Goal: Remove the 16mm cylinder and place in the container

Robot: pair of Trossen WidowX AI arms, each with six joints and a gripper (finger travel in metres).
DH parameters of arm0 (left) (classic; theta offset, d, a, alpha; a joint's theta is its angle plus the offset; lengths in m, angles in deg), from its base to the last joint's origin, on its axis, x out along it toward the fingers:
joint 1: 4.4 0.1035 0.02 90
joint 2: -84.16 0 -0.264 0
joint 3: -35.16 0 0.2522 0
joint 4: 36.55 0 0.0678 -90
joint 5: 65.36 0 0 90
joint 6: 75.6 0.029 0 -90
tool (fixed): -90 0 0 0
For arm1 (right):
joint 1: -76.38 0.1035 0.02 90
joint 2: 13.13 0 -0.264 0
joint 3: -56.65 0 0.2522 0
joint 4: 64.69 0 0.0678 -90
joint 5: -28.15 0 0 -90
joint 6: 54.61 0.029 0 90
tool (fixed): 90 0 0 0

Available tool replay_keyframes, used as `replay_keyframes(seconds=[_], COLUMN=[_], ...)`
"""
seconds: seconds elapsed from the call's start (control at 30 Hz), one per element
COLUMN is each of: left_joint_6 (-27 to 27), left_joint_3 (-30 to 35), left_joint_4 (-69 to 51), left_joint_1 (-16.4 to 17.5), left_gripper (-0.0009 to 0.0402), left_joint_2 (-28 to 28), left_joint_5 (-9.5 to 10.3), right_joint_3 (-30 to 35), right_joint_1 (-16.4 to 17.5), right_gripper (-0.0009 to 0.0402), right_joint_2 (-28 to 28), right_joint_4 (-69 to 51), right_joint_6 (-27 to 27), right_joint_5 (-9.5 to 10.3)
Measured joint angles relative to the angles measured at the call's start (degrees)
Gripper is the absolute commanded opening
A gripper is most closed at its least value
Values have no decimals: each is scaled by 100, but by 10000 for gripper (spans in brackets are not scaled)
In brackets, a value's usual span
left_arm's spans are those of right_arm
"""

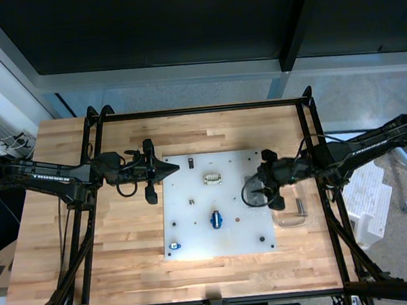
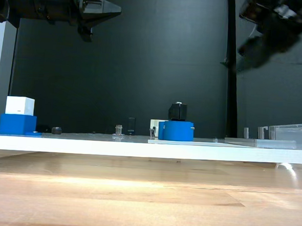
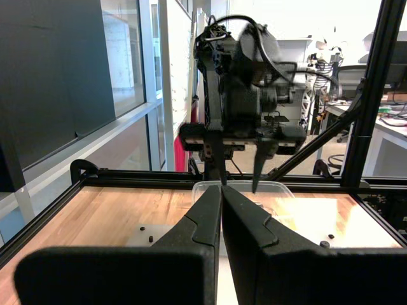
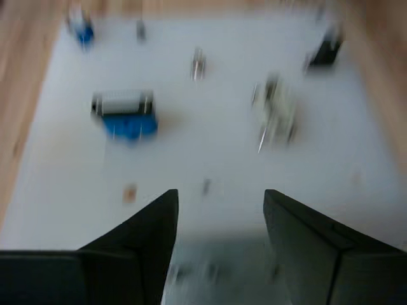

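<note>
Wooden tabletop (image 2: 145,200) lies nearest, carrying the white board (image 2: 87,145) and its blue and black fitting (image 2: 178,126). The right gripper (image 1: 267,195) hangs high over the board's right edge, by the container (image 1: 291,223), fingers spread wide with nothing between them. The left gripper (image 1: 170,168) hovers off the board's left edge, fingers pressed together, empty. White lettering (image 1: 51,178) on the left arm looks like TROSSEN. A small grey piece (image 1: 300,207) lies inside the container; whether it is the 16mm cylinder I cannot tell.
</note>
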Motion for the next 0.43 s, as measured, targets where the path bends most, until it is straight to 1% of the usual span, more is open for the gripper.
replay_keyframes(seconds=[0.1,0.13,0.17,0.23,0.33,0.43], left_joint_6=[0,0,0,0,0,-2], left_joint_3=[-2,0,0,0,-2,-2], left_joint_4=[0,0,0,0,0,-2], left_joint_1=[0,0,0,0,0,0], left_gripper=[0,0,0,0,0,0], left_joint_2=[0,0,0,0,0,0], left_joint_5=[0,2,0,2,0,0], right_joint_3=[0,0,0,-2,-42,-83], right_joint_1=[-302,-411,-520,-745,-1071,-1331], right_gripper=[127,118,108,88,54,18], right_joint_2=[0,0,0,-7,-37,-103], right_joint_4=[710,942,1185,1646,2214,2732], right_joint_6=[-479,-597,-688,-809,-881,-968], right_joint_5=[26,87,208,522,929,1246])
